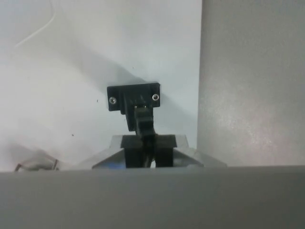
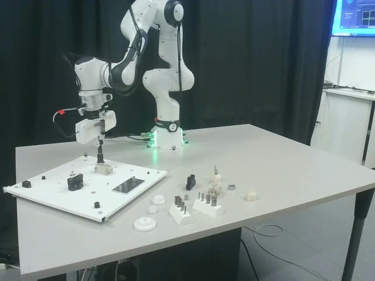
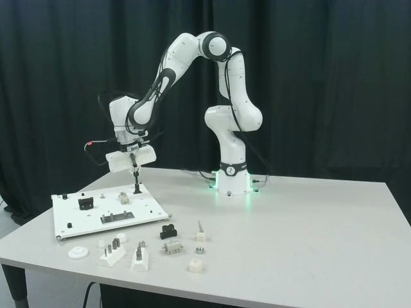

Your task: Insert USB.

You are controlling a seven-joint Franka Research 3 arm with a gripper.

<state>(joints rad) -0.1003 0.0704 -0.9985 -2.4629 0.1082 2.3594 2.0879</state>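
My gripper (image 1: pixel 147 149) is shut on a black USB plug (image 1: pixel 142 120), which points down at a black socket block (image 1: pixel 119 98) fixed by two screws to the white board (image 1: pixel 71 71). The plug's tip sits right over the block's middle; whether it touches I cannot tell. In the first room view the gripper (image 2: pixel 99 142) hangs over the board's far side (image 2: pixel 53 187), with the plug (image 2: pixel 100 154) just above the surface. In the second room view the gripper (image 3: pixel 134 168) holds the plug (image 3: pixel 136 183) upright over the board (image 3: pixel 77 224).
The board also carries a black block (image 2: pixel 74 183), a white-grey block (image 2: pixel 104 170) and a flat grey part (image 2: pixel 128 185). On the grey table (image 2: pixel 275 158) in front lie white peg stands (image 2: pixel 181 212), a white gear (image 2: pixel 143 223) and a black connector (image 2: pixel 190 182).
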